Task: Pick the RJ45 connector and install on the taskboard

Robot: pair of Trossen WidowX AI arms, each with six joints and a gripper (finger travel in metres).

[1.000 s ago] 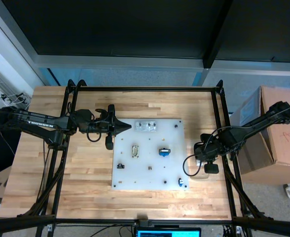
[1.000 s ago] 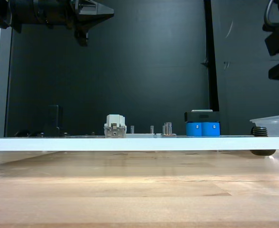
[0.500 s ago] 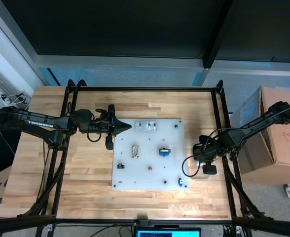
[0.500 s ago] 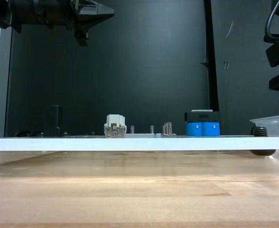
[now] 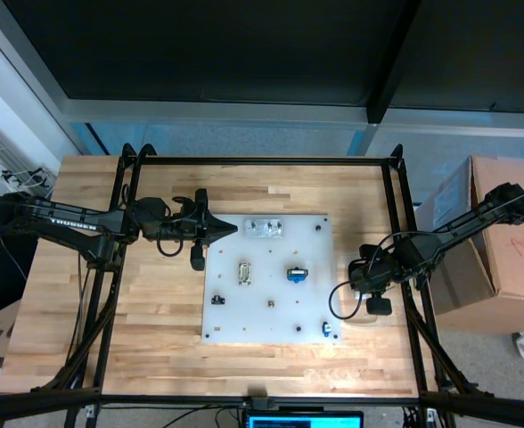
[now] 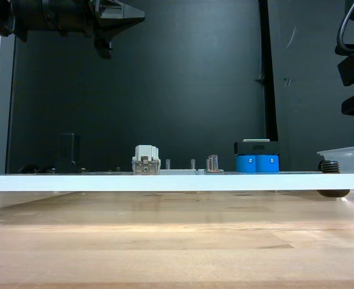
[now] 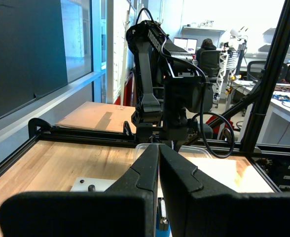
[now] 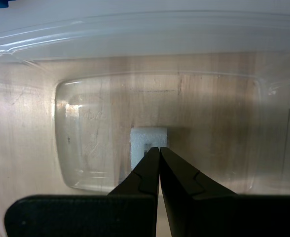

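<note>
The wooden table [image 5: 155,357] carries the white taskboard [image 5: 235,325] at its middle. Just right of the board sits a clear plastic tray [image 8: 135,22]. The left gripper [image 7: 159,146] hangs high over the board's far-left corner, pointing right, its fingers pressed together with nothing between them. The right gripper [image 8: 159,149] hovers over the tray, pointing down into it, its fingers likewise closed tip to tip and empty. The step in hand looks like the pick. To do it well, the right jaws should spread wide before descending, centre over the part, straddle it squarely, close on opposite faces and lift clear of the tray wall. The small white RJ45 connector [image 8: 148,139] lies free on the tray floor, just beyond the closed right fingertips and not between them.
</note>
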